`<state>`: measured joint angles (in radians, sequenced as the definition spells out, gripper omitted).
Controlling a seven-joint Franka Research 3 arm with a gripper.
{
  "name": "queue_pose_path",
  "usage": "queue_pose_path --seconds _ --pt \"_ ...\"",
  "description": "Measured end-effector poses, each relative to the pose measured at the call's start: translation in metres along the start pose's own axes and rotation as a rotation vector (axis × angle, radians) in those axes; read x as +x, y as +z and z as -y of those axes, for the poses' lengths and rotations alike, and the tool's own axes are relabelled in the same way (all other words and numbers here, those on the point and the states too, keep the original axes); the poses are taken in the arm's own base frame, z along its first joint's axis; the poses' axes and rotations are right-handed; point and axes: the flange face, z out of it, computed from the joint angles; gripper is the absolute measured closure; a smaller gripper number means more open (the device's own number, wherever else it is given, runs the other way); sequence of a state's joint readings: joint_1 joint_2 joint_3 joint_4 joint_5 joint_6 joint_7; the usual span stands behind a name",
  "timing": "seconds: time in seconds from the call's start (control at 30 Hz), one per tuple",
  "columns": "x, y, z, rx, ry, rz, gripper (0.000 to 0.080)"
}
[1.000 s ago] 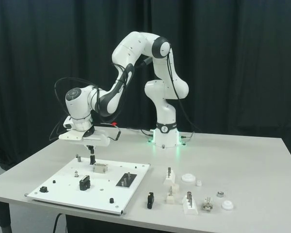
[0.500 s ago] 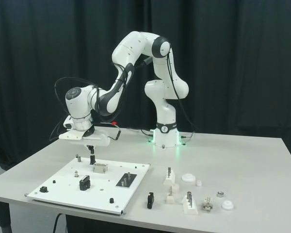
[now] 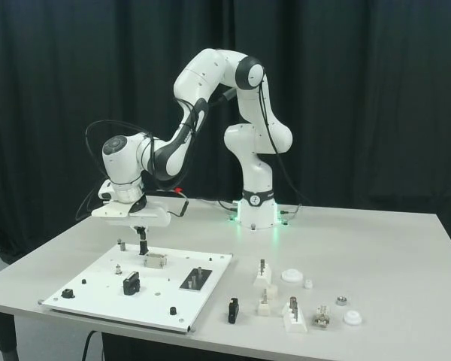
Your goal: Insert USB.
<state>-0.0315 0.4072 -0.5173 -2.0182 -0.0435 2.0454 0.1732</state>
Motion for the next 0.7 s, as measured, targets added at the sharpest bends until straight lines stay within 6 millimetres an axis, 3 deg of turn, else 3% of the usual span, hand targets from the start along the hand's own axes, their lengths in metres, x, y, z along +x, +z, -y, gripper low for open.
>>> queue_pose_path --seconds 0.7 --pt "-0.0003 0.0014 -0.0001 0.009 0.004 -0.005 0.0709"
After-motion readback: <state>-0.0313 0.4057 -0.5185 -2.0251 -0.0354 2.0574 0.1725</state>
